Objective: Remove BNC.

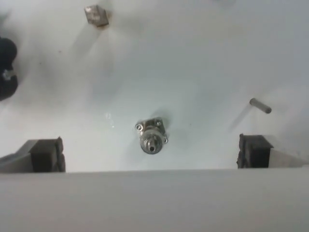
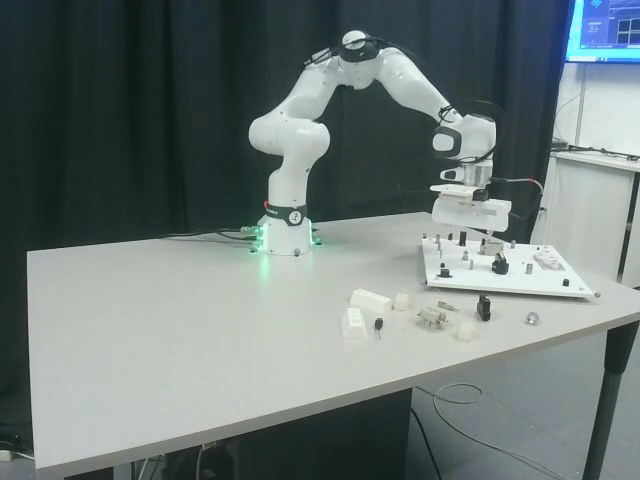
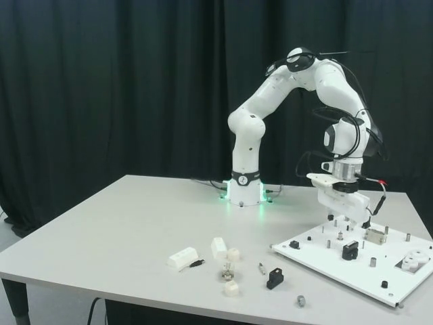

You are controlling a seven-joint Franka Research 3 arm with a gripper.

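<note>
Metal glints where we see the BNC connector seated on the white board in the wrist view, centred between the spread black fingertips of the gripper, which grip nothing. A small pin stands at the connector's two o'clock.

From the first room view, we find the gripper hovering over the board.

In the second room view, loose parts lie on the grey table.
</note>
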